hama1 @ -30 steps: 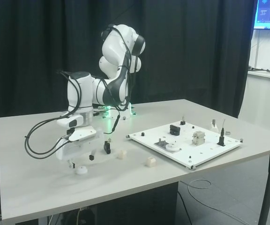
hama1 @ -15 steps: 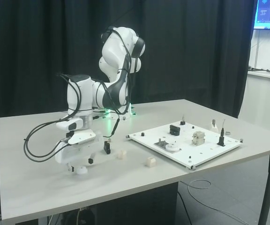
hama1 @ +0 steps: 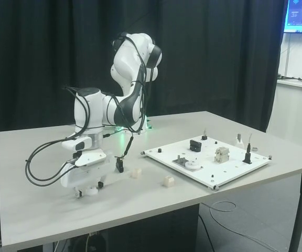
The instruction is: Pick medium gear.
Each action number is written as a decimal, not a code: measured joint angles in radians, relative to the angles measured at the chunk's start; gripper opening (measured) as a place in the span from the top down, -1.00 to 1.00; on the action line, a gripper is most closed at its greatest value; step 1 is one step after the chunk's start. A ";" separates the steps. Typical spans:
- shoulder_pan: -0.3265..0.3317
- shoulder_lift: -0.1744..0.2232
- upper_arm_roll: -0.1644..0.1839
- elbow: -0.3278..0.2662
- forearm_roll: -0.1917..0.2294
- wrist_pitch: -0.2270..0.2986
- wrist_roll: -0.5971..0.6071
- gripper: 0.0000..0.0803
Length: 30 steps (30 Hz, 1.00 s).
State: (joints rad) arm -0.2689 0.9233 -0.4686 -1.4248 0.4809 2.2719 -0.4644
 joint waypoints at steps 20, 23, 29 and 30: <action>-0.009 0.024 0.001 0.028 0.023 -0.001 -0.026 -0.99; -0.011 0.025 0.001 0.030 0.026 -0.001 -0.030 -0.99; -0.012 0.027 0.001 0.034 0.028 -0.002 -0.030 -0.70; -0.012 0.027 0.001 0.035 0.029 -0.003 -0.030 -0.70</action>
State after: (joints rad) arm -0.2812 0.9506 -0.4674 -1.3902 0.5095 2.2687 -0.4941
